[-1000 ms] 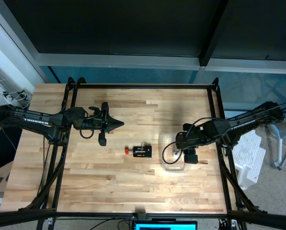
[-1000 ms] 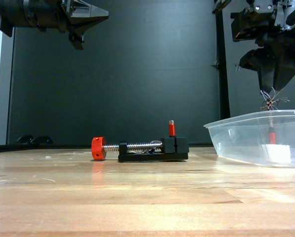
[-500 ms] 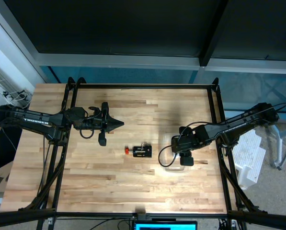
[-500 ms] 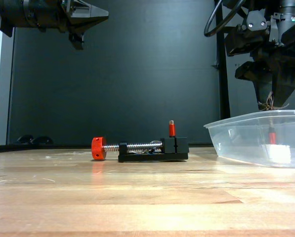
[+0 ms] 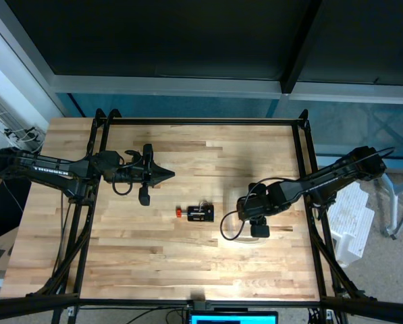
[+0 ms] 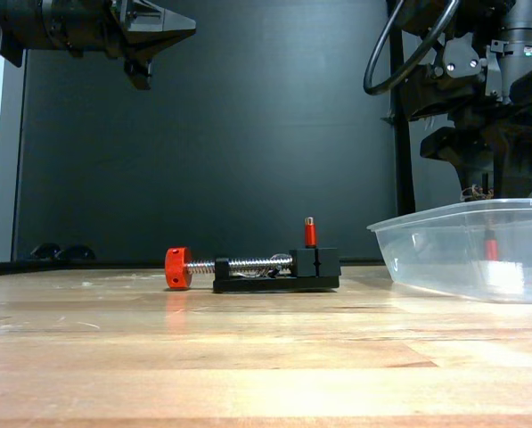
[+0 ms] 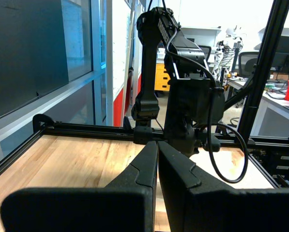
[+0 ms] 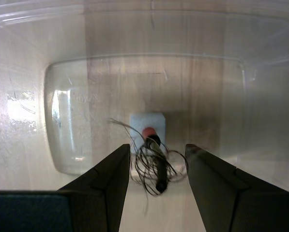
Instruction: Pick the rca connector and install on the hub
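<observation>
The hub point(image 5: 196, 214) lies mid-table, a black block with a red knob point(image 6: 177, 267) at its left end and a short red post on top. The rca connector point(image 8: 157, 166), a dark stub with a red tip and fine wire strands, stands on a small white cube point(image 8: 146, 122) inside the clear tray point(image 6: 426, 254). My right gripper point(image 8: 156, 153) hangs open over the tray, one finger on each side of the connector, neither finger touching it. High over the table's left side, my left gripper point(image 5: 167, 175) is shut with nothing in it.
The clear plastic tray point(image 8: 62, 125) sits right of the hub, mostly under the right arm point(image 5: 302, 185) in the high view. A black frame point(image 5: 201, 121) rims the table. Bare wood lies between hub and tray.
The right gripper has shifted left and come down over the tray, its fingers now reaching to the rim. The left arm and the hub have not moved.
</observation>
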`<action>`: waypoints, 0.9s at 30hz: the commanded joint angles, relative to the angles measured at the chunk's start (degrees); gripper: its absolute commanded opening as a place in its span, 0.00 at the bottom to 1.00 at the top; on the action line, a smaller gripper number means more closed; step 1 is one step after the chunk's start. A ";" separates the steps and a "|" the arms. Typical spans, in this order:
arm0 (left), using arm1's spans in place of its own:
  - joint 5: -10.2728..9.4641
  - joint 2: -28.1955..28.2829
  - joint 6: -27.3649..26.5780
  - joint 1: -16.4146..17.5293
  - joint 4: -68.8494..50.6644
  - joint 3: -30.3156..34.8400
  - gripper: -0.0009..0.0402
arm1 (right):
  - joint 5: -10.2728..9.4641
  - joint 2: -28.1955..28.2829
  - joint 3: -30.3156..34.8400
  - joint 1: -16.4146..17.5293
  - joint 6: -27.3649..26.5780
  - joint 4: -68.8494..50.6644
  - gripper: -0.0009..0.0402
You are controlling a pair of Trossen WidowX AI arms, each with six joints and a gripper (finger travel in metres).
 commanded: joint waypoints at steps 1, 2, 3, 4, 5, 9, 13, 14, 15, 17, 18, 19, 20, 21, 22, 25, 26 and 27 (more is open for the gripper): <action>0.00 0.00 0.02 0.00 0.00 0.00 0.02 | 0.00 1.05 0.02 0.20 0.02 0.81 0.40; 0.00 0.00 0.02 0.02 0.02 0.00 0.02 | 0.00 1.14 0.02 0.22 0.02 0.81 0.40; 0.00 0.00 0.02 0.00 0.00 0.00 0.02 | 0.02 1.33 0.00 0.31 0.02 0.87 0.40; 0.00 0.00 0.02 0.00 0.00 0.00 0.02 | 0.00 1.70 0.02 0.31 0.02 1.07 0.40; 0.00 0.00 0.02 0.02 0.02 0.00 0.02 | 0.02 1.88 0.02 0.33 0.02 1.25 0.40; 0.00 0.00 0.02 0.00 0.00 0.00 0.02 | 0.13 2.54 0.00 0.42 0.04 1.73 0.37; 0.00 0.00 0.02 0.00 0.00 0.00 0.02 | 0.13 3.10 0.00 0.48 0.07 1.79 0.34; 0.00 0.00 0.02 0.00 0.00 0.00 0.02 | 0.11 3.30 0.00 0.48 0.04 1.84 0.33; 0.00 0.00 0.02 0.02 0.02 0.00 0.02 | 0.13 3.39 0.00 0.50 0.07 1.81 0.32; 0.00 0.00 0.02 0.00 0.00 0.00 0.02 | 0.11 3.39 0.00 0.55 0.04 1.81 0.30; 0.00 0.00 0.02 0.00 0.02 0.00 0.02 | 0.13 3.39 0.00 0.55 0.04 1.81 0.29; 0.00 0.00 0.02 0.00 0.00 0.00 0.02 | 0.13 3.39 0.00 0.55 0.04 1.79 0.28; 0.00 0.00 0.02 0.00 0.02 0.00 0.02 | 0.13 3.39 0.00 0.57 0.04 1.79 0.27; 0.00 0.00 0.02 0.00 0.02 0.00 0.02 | 0.13 3.39 0.00 0.57 0.04 1.79 0.26; 0.00 0.00 0.02 0.02 0.02 0.00 0.02 | 0.13 3.39 0.00 0.57 0.04 1.77 0.25; 0.00 0.00 0.02 0.02 0.00 0.00 0.02 | 0.13 3.39 0.00 0.59 0.04 1.73 0.22; 0.00 0.00 0.02 0.00 0.02 0.00 0.02 | 0.13 3.39 0.00 0.61 0.04 1.68 0.20; 0.00 0.00 0.02 0.00 0.00 0.00 0.02 | 0.13 3.39 0.00 0.61 0.04 1.66 0.19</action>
